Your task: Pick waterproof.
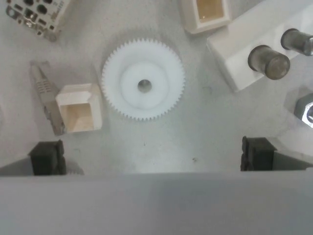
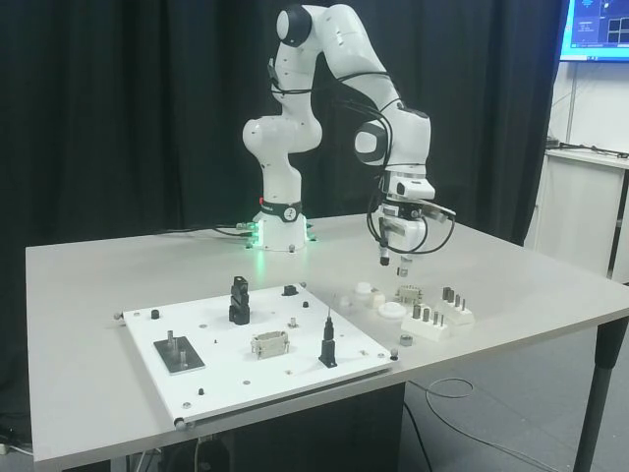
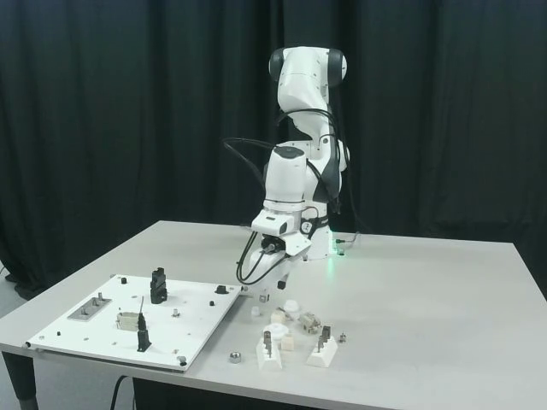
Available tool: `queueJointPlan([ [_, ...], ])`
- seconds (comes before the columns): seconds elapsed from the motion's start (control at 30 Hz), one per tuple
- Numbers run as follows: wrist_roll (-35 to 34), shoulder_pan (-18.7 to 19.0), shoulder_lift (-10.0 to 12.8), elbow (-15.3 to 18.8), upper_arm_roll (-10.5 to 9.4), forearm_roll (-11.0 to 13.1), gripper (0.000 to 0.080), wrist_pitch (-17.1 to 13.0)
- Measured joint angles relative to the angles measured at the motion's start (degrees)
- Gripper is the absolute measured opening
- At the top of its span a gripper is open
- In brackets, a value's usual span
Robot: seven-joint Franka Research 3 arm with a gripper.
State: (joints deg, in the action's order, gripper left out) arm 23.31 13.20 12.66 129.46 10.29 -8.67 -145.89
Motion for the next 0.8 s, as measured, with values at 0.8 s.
queueJointPlan([
  [0.8, -2.78, -0.12, 0.75, -0.8, -0.01, 4.18, 0.08, 0.05],
])
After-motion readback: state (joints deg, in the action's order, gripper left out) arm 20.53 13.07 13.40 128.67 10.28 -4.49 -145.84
